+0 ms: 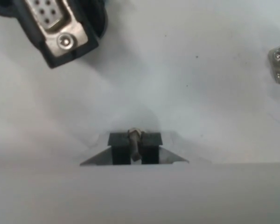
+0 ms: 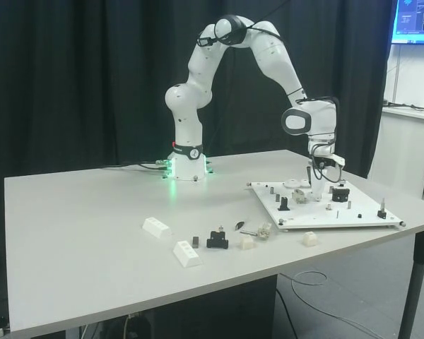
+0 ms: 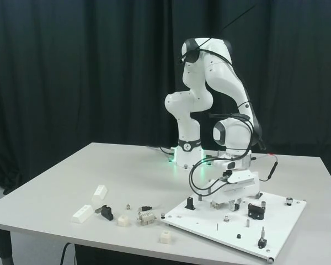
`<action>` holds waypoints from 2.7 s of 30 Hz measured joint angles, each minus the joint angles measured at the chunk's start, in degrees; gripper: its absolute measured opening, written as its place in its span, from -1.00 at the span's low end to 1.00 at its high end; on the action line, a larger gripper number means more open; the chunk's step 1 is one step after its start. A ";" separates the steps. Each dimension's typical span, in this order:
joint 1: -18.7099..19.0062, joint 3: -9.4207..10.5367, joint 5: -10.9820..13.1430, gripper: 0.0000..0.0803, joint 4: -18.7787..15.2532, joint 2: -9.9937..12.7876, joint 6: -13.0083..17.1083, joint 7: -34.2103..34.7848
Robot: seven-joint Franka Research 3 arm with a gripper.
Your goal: Remove square peg 1.
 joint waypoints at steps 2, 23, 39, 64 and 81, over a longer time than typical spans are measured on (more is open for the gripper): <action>0.00 0.00 0.00 -0.89 0.00 0.00 0.00 -0.40; -0.07 0.01 0.00 -0.89 0.02 0.00 0.00 -3.68; -0.08 0.06 0.12 -0.89 0.02 -0.01 -0.04 1.25; -0.08 0.12 0.12 -0.89 0.02 -0.03 -0.07 11.16; -0.08 0.17 0.12 -0.89 0.02 -0.04 -0.07 15.76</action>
